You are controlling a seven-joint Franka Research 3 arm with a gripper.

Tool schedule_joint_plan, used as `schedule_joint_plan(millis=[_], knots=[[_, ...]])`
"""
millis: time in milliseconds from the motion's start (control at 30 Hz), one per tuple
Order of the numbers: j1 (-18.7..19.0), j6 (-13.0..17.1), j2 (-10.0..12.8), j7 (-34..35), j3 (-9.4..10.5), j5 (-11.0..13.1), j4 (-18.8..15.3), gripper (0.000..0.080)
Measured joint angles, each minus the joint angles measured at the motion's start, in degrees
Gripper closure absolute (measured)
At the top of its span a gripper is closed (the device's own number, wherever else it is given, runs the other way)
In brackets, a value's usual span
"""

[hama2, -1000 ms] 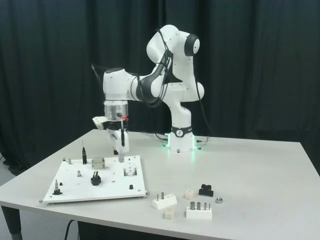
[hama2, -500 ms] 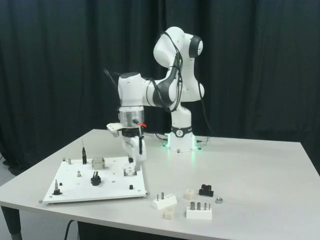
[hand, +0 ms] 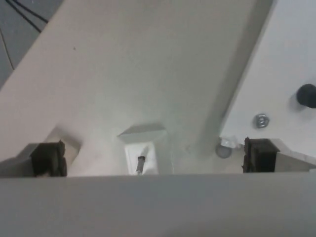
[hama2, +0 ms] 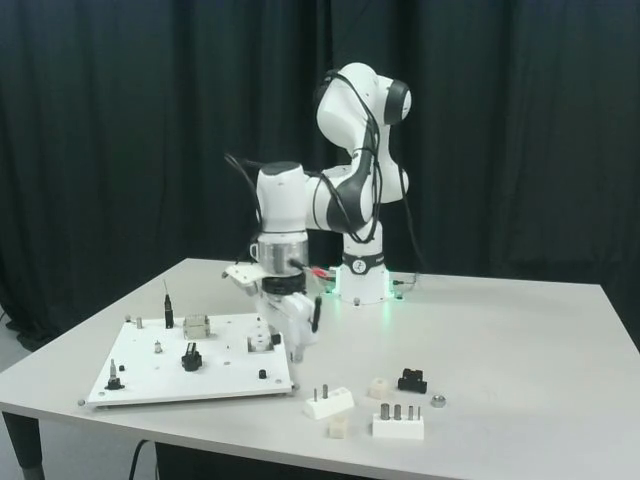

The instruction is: Pick square peg 2.

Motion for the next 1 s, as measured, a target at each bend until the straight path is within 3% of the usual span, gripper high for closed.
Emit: schedule_joint_plan(millis=[1000], knots=[[-0.1,-3.6,6.3,-0.2,4.11,0.1,3.0,0.0003]])
